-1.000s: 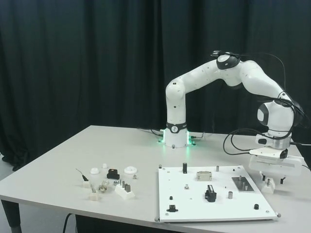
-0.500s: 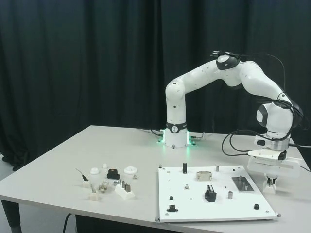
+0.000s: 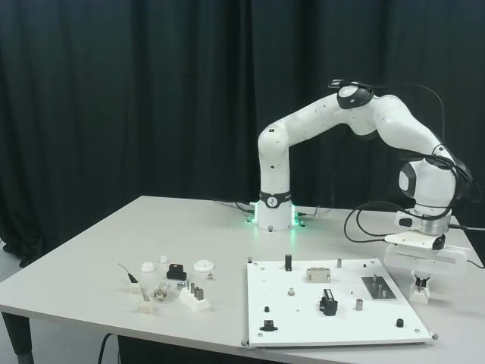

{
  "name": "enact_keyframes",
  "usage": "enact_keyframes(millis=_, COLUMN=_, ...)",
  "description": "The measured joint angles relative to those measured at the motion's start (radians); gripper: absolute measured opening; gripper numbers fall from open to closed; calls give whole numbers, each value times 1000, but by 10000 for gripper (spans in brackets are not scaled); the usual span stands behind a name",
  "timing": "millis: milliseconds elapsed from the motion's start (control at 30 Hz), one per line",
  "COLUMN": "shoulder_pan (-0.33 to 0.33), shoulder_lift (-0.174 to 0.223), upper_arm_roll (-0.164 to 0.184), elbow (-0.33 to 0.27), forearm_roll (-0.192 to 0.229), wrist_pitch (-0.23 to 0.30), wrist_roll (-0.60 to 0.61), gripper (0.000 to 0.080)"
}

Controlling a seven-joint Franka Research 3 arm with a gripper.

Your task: Pick round peg 2.

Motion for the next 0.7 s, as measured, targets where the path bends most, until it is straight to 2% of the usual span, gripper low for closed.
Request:
enact_keyframes(millis=200, shoulder_pan=3, shoulder_lift=-5, upper_arm_roll=-20, elbow=7, forearm_roll=-8, wrist_pitch=-25, wrist_roll=-2, gripper=74)
enact_keyframes(millis=700, shoulder_pan=34, shoulder_lift=-15, upper_arm_roll=-107, elbow=20, forearm_roll=-10, wrist_pitch=-126, wrist_roll=-11, gripper=74)
